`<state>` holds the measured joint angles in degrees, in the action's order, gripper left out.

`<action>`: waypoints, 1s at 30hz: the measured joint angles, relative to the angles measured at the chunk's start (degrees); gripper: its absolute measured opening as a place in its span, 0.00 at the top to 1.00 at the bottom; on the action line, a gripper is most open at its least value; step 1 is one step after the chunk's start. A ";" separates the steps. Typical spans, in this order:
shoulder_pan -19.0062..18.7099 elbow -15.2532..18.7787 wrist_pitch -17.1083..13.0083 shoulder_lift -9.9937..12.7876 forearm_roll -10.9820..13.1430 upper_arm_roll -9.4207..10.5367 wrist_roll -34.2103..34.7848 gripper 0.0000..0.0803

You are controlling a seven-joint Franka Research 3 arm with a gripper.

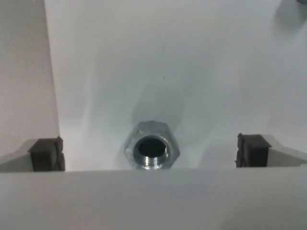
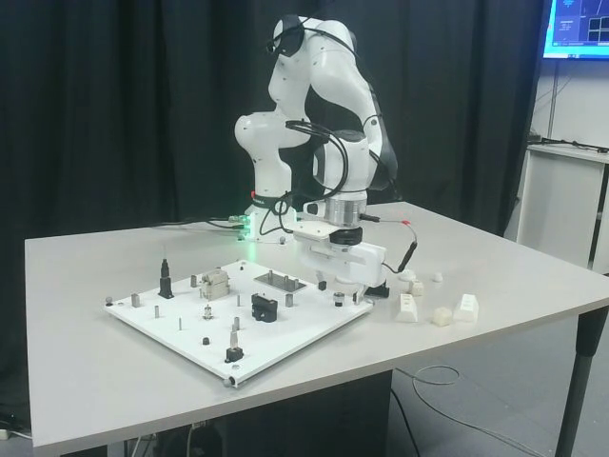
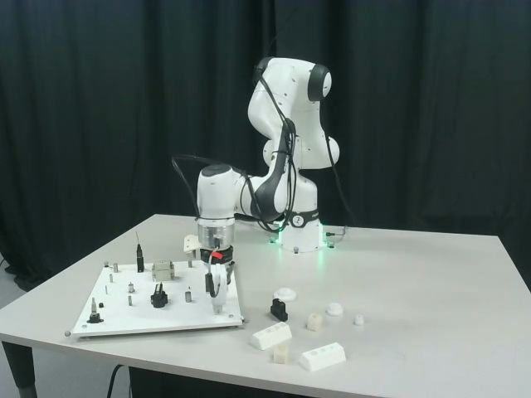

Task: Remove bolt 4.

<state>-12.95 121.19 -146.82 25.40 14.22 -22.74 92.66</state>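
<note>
Fingertips of the gripper (image 1: 151,152) sit closest in the wrist view: two black pads (image 1: 48,154) spread wide apart, holding nothing. Midway between them, untouched, a grey metal hex nut (image 1: 151,145) with a threaded bore stands on the white board (image 1: 192,72). No bolt shaft shows in that bore, so bolt 4 itself cannot be made out in this view.

In the second room view, the nearest things are loose white blocks (image 3: 271,336) lying on the grey table (image 3: 431,290) off the board's edge, with a small black part (image 3: 279,310) and a few white round pieces (image 3: 285,293) just behind them. The white assembly board (image 3: 158,319) lies flat on the table beside these. On it stand small posts and fittings: a black clamp-like piece (image 3: 158,296), a grey block (image 3: 162,270) and a thin upright black pin (image 3: 139,257). The gripper (image 3: 217,303) hangs low over the board's corner nearest the loose parts, fingers pointing straight down, its tips close to the surface.

In the first room view, the gripper (image 2: 331,286) is over the board's far right edge, and the wrist body partly hides what lies under it; a small grey fitting (image 2: 337,301) shows just beside the fingers.

Behind stands the white arm (image 3: 286,157), folded over from its base, where a green light (image 3: 275,241) glows. Black curtains (image 3: 99,99) close off the back.
</note>
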 joint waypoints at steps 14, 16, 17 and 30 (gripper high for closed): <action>0.42 -0.80 1.05 0.57 0.00 0.04 0.00 0.00; 0.44 -0.80 1.07 0.59 0.00 0.05 0.00 0.00; 0.44 -0.80 1.08 0.60 0.00 0.06 -0.01 0.00; 0.51 -0.80 1.32 0.76 0.00 0.24 -0.36 0.00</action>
<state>-12.45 120.40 -145.50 26.16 14.22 -22.49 92.30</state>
